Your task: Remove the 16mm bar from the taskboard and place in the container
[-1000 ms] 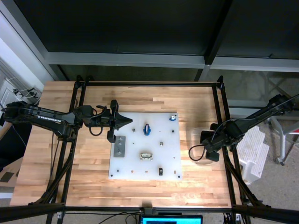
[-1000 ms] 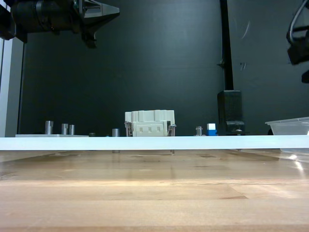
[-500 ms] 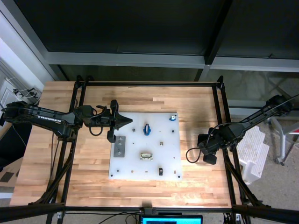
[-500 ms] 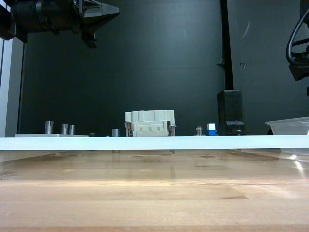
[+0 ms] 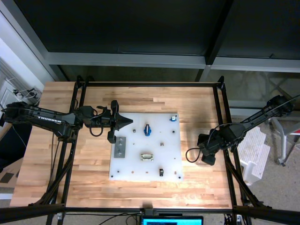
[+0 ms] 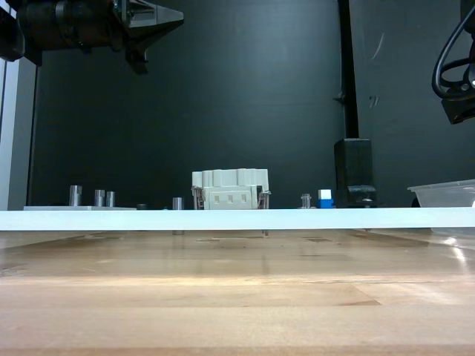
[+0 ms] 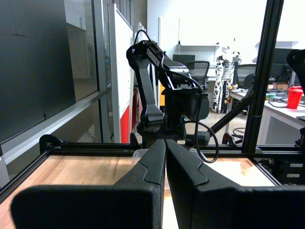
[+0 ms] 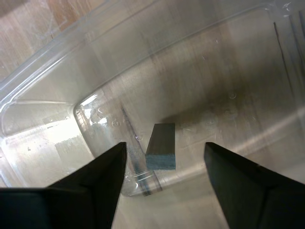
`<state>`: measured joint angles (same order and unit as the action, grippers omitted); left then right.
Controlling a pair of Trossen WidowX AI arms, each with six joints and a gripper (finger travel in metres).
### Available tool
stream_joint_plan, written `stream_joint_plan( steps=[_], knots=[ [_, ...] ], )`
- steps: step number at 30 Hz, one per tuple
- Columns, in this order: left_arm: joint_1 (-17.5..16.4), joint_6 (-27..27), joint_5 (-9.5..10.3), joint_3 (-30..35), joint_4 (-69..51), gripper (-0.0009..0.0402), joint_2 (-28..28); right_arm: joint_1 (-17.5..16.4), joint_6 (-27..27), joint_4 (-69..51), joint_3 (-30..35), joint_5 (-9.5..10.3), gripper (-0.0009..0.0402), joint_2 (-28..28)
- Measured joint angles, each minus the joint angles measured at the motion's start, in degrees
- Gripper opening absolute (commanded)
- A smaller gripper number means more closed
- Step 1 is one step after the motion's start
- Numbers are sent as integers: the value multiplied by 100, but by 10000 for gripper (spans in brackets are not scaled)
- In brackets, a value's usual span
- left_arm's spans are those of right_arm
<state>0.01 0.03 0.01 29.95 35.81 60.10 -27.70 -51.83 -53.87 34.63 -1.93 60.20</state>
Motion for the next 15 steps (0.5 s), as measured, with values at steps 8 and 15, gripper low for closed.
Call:
stream_joint_plan(
  steps=[8, 15],
  knots=[
    [0, 0, 2, -2, 2, 0, 0, 0, 7, -361, 385, -160, 269, 0],
    [0, 0, 0, -2, 0, 0, 0, 0, 177, -1012, 1119, -197, 255, 0]
  ],
)
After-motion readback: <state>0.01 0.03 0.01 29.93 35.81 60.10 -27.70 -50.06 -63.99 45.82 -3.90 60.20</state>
